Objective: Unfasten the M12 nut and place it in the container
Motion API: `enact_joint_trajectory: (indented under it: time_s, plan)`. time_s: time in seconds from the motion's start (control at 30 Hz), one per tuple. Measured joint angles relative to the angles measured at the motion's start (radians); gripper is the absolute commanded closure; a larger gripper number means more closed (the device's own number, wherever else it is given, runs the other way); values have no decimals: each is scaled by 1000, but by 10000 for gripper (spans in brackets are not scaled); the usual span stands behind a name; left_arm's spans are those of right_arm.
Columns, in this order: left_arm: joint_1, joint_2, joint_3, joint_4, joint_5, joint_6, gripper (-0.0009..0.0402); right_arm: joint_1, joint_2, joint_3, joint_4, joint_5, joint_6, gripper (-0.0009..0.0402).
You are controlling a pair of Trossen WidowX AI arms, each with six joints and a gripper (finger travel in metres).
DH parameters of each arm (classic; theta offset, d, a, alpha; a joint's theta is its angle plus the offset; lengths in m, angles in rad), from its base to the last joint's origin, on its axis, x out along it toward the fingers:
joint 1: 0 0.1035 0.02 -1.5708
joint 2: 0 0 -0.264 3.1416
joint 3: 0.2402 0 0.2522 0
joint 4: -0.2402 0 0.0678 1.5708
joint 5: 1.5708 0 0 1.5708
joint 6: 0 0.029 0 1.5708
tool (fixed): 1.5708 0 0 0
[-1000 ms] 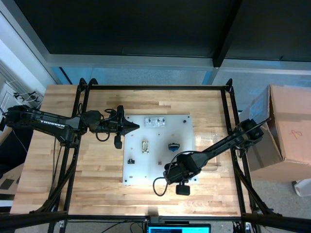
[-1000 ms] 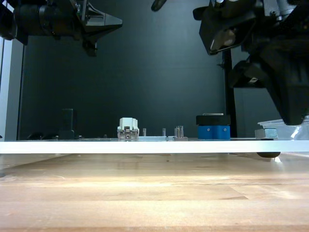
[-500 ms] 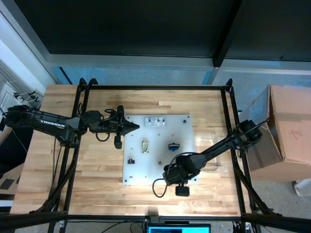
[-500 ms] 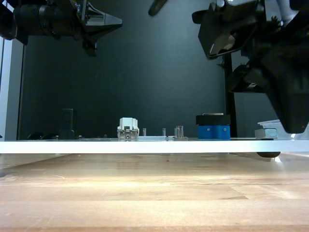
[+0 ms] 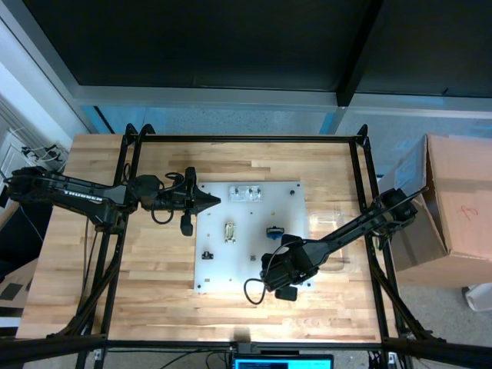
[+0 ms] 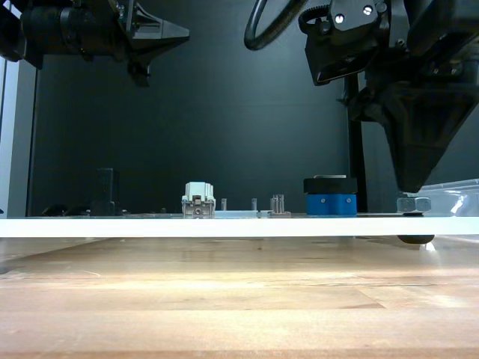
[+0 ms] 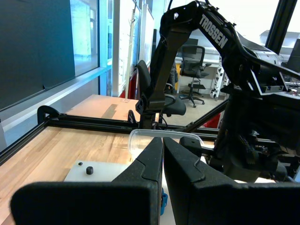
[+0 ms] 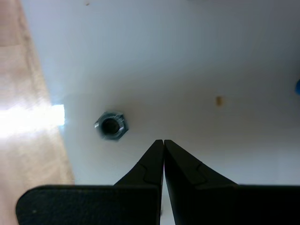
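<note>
Right gripper (image 8: pixel 163 140): I see its fingers pressed together with nothing between them. It points straight down over the near right corner of the board (image 5: pixel 219 269).
M12 nut (image 8: pixel 110 125): not held. It sits on its stud at the board's near right edge, low on the board, with no ribs showing under it in the low view. The closed tips hang just beside and slightly above it, not around it.
Container (image 6: pixel 460 200): clear tray on the table (image 5: pixel 154 307), just off the board's right edge. I see no nut in it.
Left gripper (image 7: pixel 162 140): fingers closed flat together, empty. It is held high over the board's far left edge, well apart from the nut.
Step in hand, my reading: unfastening is not finished, and nothing has gone to the container.
Risk, closed tips: if I lower now, the point lands on the nut or on the board beside it and only presses. The fingers must spread first.
Risk, offset: the tips sit to one side of the nut, so a grasp from here could catch one corner and slip off.
Risk, threads: I cannot tell how far the nut is run down. Lifting it while threaded would drag the fingers off it.
Risk, carry: the nut is small and smooth, and a loose pinch could drop it over the near edge onto the table.
</note>
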Motion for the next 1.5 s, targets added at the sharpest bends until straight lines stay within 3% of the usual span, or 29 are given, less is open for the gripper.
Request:
enact_joint_trajectory:
  time_s: [0.27,0.77,1.1,1.17,1.23,1.3,1.37,1.5]
  plan:
    - [0,0,0,0,0,0,393,0,-5,50,4,-227,-11,393]
    - [0,0,0,0,0,0,393,-14,43,22,45,-232,-169,393]
    - [0,0,0,0,0,0,393,-26,44,16,56,-199,-191,393]
    - [0,0,0,0,0,0,393,-27,44,16,40,-130,-188,393]
    - [0,0,0,0,0,0,393,-24,42,16,24,27,-140,393]
    - [0,0,0,0,0,0,393,-27,33,16,-12,105,-118,393]
    - [0,0,0,0,0,0,393,-29,23,17,-20,117,-115,393]
    - [0,0,0,0,0,0,393,-24,16,18,-28,92,-90,393]
